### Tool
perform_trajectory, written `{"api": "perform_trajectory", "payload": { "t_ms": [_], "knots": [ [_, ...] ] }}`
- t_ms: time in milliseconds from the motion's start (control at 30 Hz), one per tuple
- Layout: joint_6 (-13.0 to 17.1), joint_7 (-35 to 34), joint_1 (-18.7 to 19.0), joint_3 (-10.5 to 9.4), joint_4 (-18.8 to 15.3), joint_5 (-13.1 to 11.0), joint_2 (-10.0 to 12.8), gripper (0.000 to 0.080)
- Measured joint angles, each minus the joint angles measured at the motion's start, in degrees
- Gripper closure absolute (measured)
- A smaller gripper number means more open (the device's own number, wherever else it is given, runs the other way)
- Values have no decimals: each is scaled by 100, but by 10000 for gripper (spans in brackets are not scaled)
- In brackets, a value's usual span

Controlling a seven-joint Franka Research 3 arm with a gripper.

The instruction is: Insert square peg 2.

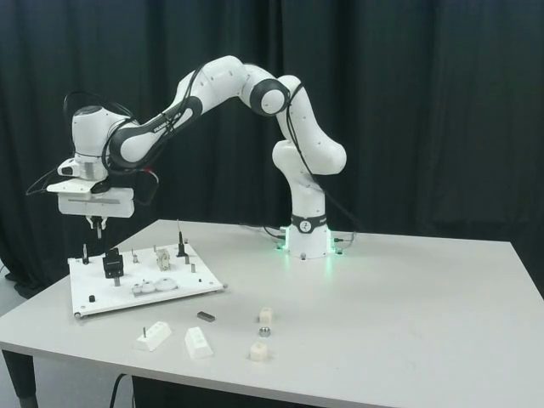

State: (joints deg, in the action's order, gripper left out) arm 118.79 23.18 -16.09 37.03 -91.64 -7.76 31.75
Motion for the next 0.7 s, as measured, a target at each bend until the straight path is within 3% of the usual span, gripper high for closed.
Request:
{"api": "perform_trajectory", "payload": {
  "t_ms": [400, 700],
  "knots": [
    [577, 1429, -256, 181, -528, -230, -77, 728],
    [841, 2919, -523, 181, -821, -881, -77, 728]
  ]
}}
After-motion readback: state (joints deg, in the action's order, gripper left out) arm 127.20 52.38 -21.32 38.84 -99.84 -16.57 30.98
